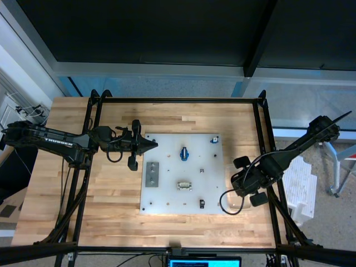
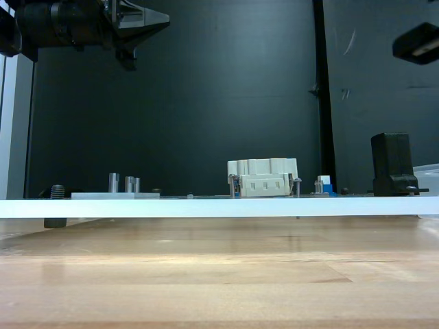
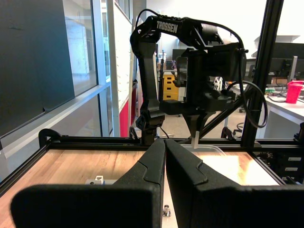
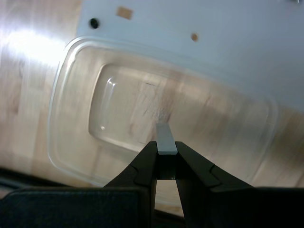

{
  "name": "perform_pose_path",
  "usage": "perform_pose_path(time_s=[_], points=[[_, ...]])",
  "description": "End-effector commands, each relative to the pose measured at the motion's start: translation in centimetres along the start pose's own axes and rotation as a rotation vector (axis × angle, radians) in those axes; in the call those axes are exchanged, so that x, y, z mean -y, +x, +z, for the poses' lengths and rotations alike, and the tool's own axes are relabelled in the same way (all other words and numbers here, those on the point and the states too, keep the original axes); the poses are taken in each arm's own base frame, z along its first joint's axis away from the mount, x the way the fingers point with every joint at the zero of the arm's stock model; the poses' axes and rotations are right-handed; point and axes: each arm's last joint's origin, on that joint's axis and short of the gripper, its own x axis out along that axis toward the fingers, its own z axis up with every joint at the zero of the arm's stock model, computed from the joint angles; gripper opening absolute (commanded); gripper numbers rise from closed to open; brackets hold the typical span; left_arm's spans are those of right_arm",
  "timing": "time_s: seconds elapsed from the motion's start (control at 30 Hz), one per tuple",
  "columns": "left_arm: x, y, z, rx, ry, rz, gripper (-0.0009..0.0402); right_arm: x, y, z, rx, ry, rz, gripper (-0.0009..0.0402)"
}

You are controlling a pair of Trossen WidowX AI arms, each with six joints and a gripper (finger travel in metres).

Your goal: Pick the 16mm bar and install on taskboard

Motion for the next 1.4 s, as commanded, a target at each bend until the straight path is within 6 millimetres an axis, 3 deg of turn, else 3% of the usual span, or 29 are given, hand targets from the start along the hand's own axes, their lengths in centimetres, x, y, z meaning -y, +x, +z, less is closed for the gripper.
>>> perform_pose_path(time_s=[0.03,0.6,1.0,1.4], points=[[0.0,0.0,0.0,0.000,0.000,0.000,0.0000,0.0,0.0,0.0,-0.001,-0.168,0.000,0.0000],[0.0,0.0,0.0,0.000,0.000,0.000,0.0000,-0.1,0.0,0.0,-0.001,-0.788,0.002,0.0000],[0.0,0.0,0.0,0.000,0.000,0.000,0.0000,-0.3,0.5,0.5,-0.003,-0.933,0.003,0.0000],[0.0,0.0,0.0,0.000,0.000,0.000,0.0000,-1.1,1.4,3.7,0.004,-1.043,0.033,0.0000]])
